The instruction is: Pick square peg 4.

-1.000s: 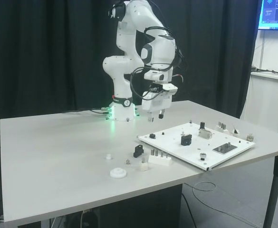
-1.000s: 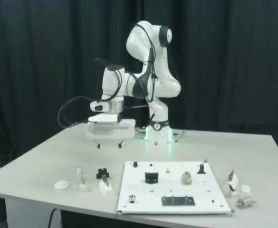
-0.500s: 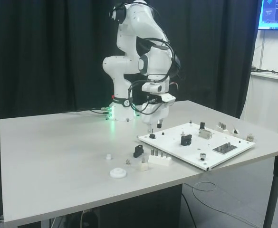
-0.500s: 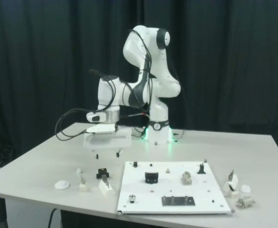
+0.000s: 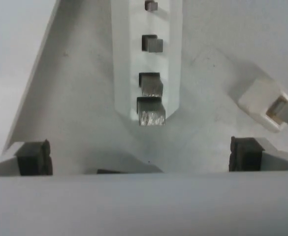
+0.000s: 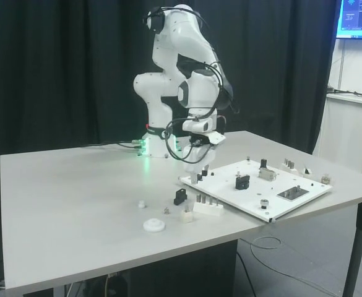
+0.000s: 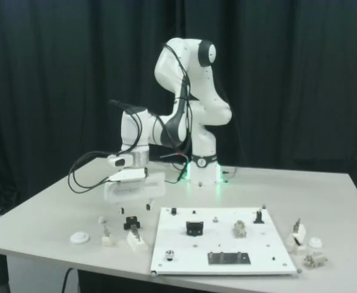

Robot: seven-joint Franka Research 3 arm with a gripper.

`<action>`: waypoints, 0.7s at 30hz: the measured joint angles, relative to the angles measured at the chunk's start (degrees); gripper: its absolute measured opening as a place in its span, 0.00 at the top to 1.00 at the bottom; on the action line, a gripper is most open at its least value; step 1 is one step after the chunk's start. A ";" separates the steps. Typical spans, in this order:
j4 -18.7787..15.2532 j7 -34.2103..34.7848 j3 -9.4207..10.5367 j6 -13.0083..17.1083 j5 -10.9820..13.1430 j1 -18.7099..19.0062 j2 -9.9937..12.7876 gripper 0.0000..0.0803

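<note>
Going left to right in the second room view, a white disc, a small white block and a black clip are seen on the grey table. Next comes the white peg holder, then the white board with its fittings.

The gripper has been lowered steadily over the last second. It has also been swung toward the table's front edge, and is now hung just above the peg holder, not touching it. Its fingers are spread wide with nothing held.

In the wrist view, four square pegs are shown upright in a row in the holder. The nearest and largest peg is lined up between the fingertips. It is judged to be square peg 4, though no label is visible.

The approach is judged nearly done. A short straight descent and a squeeze are still needed. The neighbouring peg stands just beside the target and could be clipped.
</note>
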 joint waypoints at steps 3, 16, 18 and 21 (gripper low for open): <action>0.47 -1.31 0.00 0.07 0.62 -0.15 0.72 0.00; 3.41 -3.38 0.00 0.08 2.21 -0.77 4.65 0.00; 3.91 -3.56 0.00 0.08 2.50 -0.82 5.29 0.00; 4.64 -4.14 0.00 0.09 2.92 -0.84 6.26 0.00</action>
